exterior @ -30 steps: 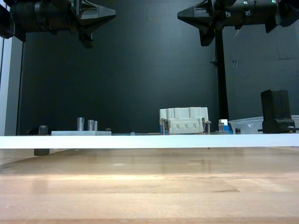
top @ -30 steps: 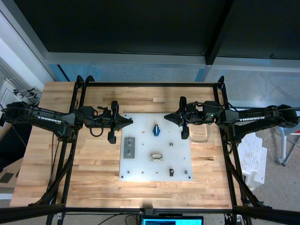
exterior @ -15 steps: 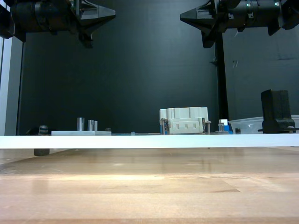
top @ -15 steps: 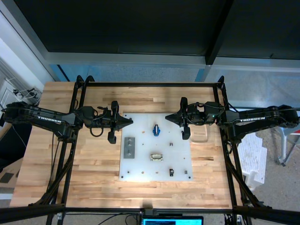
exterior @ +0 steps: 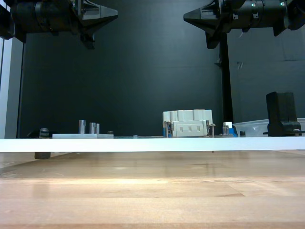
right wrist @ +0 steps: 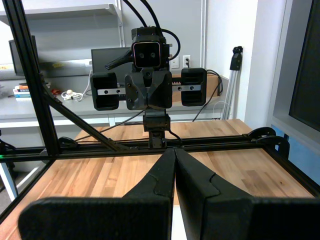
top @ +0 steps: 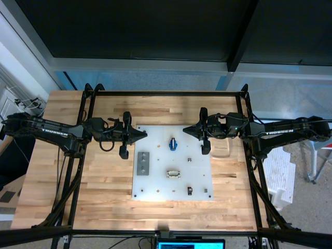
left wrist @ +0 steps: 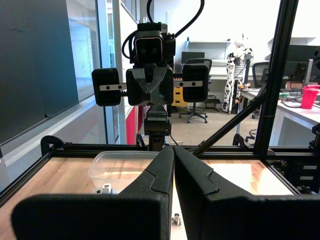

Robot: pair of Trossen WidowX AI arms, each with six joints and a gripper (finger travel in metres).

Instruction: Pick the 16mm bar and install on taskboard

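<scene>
My left gripper point(top: 144, 134) and right gripper point(top: 184, 129) hover clenched on nothing, tips facing each other high over the taskboard's point(top: 155, 182) far edge. The bar point(top: 190, 159) sits on the board, nearer the right gripper, untouched.

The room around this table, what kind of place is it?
Probably a robotics lab: office chairs behind, a black frame around the table, the left gripper and right gripper shut above the taskboard's far edge.

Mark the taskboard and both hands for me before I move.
taskboard point(top: 155, 181): high view, bare white plate.
left hand point(top: 144, 134): high view, shut fingertips, raised over the board's far-left corner.
right hand point(top: 184, 129): high view, shut fingertips, raised over the board's far edge.
</scene>
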